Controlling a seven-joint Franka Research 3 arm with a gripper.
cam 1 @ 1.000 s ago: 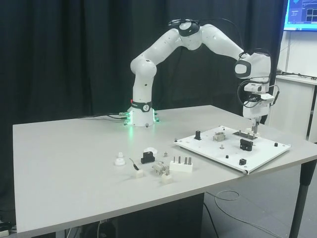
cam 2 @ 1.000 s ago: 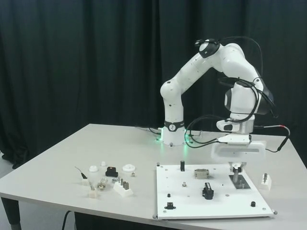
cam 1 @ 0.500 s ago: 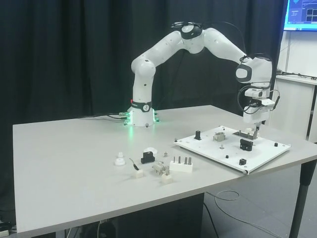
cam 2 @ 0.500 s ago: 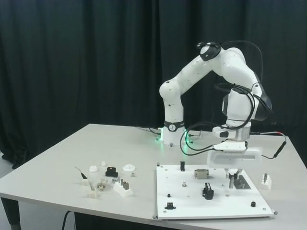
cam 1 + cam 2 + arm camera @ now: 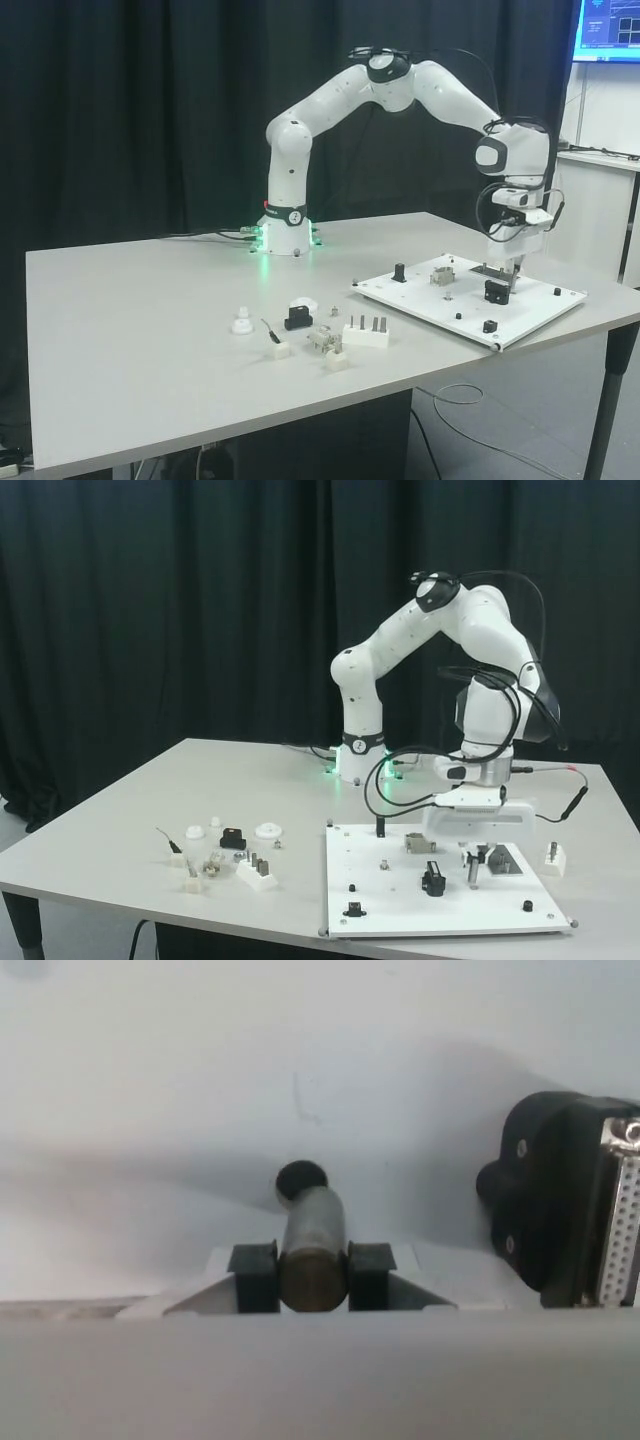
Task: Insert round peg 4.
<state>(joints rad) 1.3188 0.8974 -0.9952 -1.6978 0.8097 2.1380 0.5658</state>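
My gripper (image 5: 313,1276) is closed on the round peg (image 5: 312,1245). In the wrist view I see the two black finger pads (image 5: 254,1276) pressing the grey metal peg from both sides, and the peg points down from them. Its lower end is just at a small black hole (image 5: 301,1177) in the white board (image 5: 150,1110); I cannot tell if the tip already touches it. Near the peg, on the same board, stands a black connector block (image 5: 560,1195) with rows of pins on its face.

In the first room view my gripper (image 5: 511,272) hangs low over the far part of the white board (image 5: 540,310), beside a black block (image 5: 496,291). In the second room view the peg (image 5: 473,868) is upright under my gripper (image 5: 474,855), over the board (image 5: 400,900).

The board lies on the grey surface (image 5: 130,310). Well apart from it, on the surface, is a group of small parts: a white peg holder (image 5: 365,334) with pegs in it, a white gear (image 5: 239,322) and a small black piece (image 5: 298,317).
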